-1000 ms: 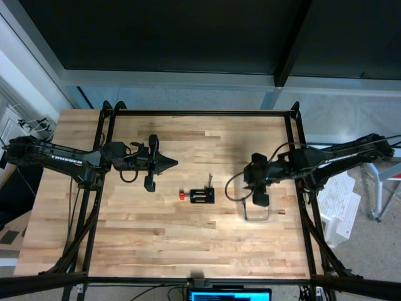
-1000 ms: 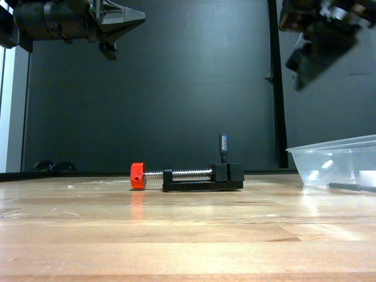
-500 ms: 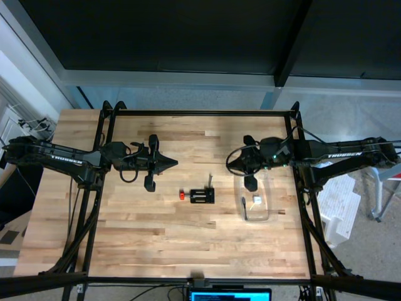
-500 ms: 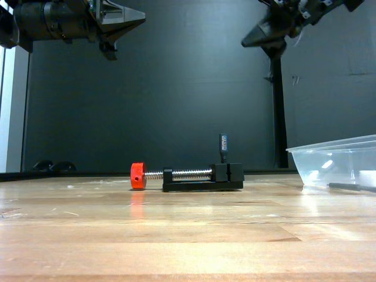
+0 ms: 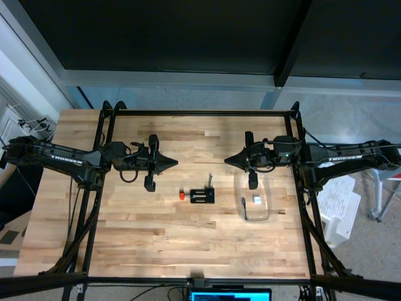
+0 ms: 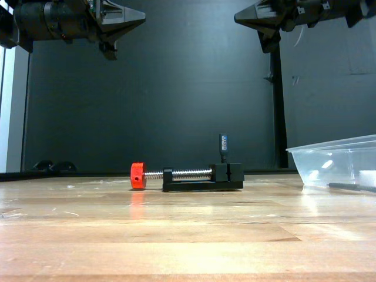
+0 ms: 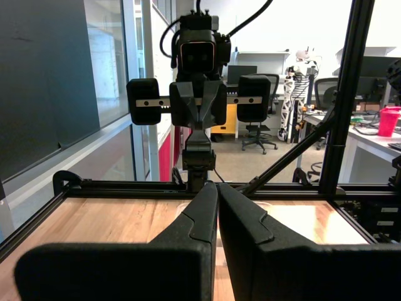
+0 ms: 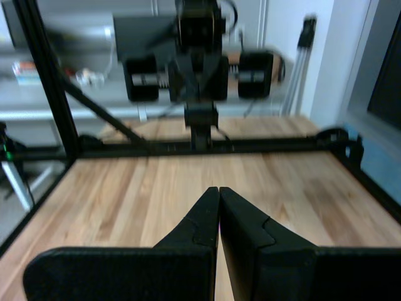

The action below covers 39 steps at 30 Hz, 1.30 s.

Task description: Remove the USB-C connector from taskboard and place in the container

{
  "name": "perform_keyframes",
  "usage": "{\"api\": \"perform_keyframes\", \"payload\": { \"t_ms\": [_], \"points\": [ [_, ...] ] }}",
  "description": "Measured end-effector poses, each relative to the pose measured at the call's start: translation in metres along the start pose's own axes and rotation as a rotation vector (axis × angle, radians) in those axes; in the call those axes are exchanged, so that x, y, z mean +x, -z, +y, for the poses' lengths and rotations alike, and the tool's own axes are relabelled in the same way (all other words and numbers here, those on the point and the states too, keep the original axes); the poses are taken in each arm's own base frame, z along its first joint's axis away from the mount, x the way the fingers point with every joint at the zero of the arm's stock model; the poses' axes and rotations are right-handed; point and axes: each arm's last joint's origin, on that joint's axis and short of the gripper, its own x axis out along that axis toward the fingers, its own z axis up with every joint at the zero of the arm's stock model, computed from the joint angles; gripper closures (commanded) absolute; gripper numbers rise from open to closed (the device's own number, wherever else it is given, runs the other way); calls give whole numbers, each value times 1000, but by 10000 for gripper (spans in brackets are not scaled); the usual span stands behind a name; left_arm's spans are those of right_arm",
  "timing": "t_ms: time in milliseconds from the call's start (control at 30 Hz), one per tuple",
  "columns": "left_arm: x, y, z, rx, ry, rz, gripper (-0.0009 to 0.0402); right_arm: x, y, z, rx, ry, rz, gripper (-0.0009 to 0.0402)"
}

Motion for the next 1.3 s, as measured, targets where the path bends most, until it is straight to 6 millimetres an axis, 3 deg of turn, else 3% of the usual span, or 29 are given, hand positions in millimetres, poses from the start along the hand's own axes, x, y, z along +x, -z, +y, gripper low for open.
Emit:
{"api": "perform_keyframes", "payload": {
  "t_ms": [267,1300],
  "points": [
    [0,0,0,0,0,0,393,-4,14,-1,7,-8,-145,393],
    [0,0,0,0,0,1,393,-11,22,-2,1,-21,-144,393]
  ]
}}
